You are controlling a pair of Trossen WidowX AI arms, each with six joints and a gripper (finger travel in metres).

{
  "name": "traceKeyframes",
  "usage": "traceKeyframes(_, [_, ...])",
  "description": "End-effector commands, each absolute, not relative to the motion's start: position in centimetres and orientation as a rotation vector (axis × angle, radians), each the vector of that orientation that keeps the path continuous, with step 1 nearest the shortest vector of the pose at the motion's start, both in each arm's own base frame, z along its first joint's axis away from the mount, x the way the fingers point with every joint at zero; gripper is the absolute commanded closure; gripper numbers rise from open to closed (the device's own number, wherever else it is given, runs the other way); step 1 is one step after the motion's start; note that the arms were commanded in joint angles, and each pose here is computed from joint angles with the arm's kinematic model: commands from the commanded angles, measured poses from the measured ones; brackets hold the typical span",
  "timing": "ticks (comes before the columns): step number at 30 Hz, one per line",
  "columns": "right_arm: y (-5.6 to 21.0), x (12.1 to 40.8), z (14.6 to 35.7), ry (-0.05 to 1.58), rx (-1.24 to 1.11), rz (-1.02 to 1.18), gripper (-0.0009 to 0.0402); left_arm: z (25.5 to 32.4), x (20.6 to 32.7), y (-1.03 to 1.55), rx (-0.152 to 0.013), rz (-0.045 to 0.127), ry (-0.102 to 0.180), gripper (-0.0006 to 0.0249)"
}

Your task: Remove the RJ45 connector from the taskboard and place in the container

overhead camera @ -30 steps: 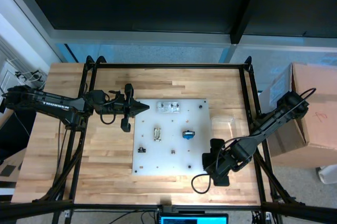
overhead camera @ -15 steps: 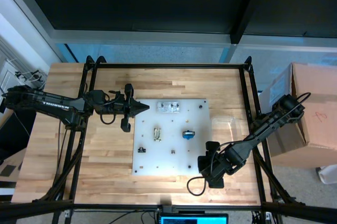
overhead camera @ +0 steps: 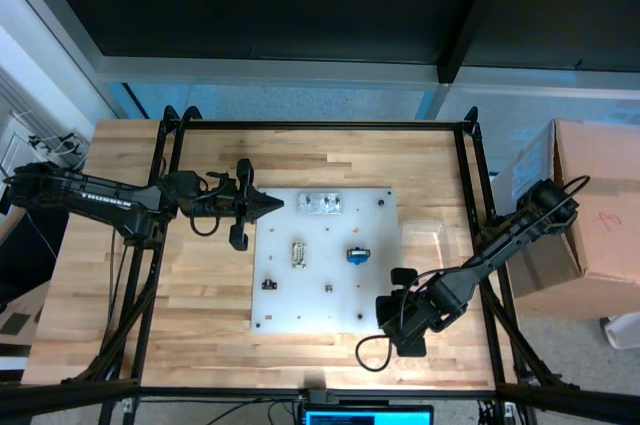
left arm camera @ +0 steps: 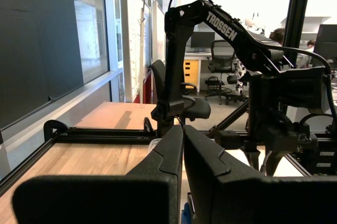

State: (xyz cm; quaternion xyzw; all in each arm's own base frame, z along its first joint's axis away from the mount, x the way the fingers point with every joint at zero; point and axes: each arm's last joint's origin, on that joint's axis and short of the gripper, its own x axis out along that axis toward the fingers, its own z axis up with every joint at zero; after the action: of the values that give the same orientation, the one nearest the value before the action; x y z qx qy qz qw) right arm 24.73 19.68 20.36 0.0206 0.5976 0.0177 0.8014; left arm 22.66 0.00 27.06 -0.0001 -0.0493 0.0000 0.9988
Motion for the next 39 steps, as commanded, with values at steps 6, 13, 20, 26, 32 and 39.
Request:
traceKeyframes(6, [19.7,24.7,20.4,1.283,0.043,0.038,0.0373,27.08,22.7,0.00,0.000,0.000,-0.099,0.0243])
traceKeyframes(13, [19.7,24.7,20.4,1.282,0.045,0.039,0.0393,27.07,22.7,0.00,0.000,0.000,-0.099,0.0243])
traceKeyframes(20, [19.6,24.6,21.1,1.265,0.053,0.050,0.0393,27.07,22.7,0.00,0.000,0.000,-0.099,0.0243])
traceKeyframes(26, [19.4,24.4,21.6,1.255,0.058,0.057,0.0393,27.07,22.7,0.00,0.000,0.000,-0.099,0.0243])
traceKeyframes(32, [19.0,24.0,22.6,1.238,0.070,0.063,0.0393,27.07,22.7,0.00,0.000,0.000,-0.099,0.0243])
traceKeyframes(39, [17.1,22.7,25.1,1.218,0.079,0.034,0.0393,27.07,22.7,0.00,0.000,0.000,-0.099,0.0243])
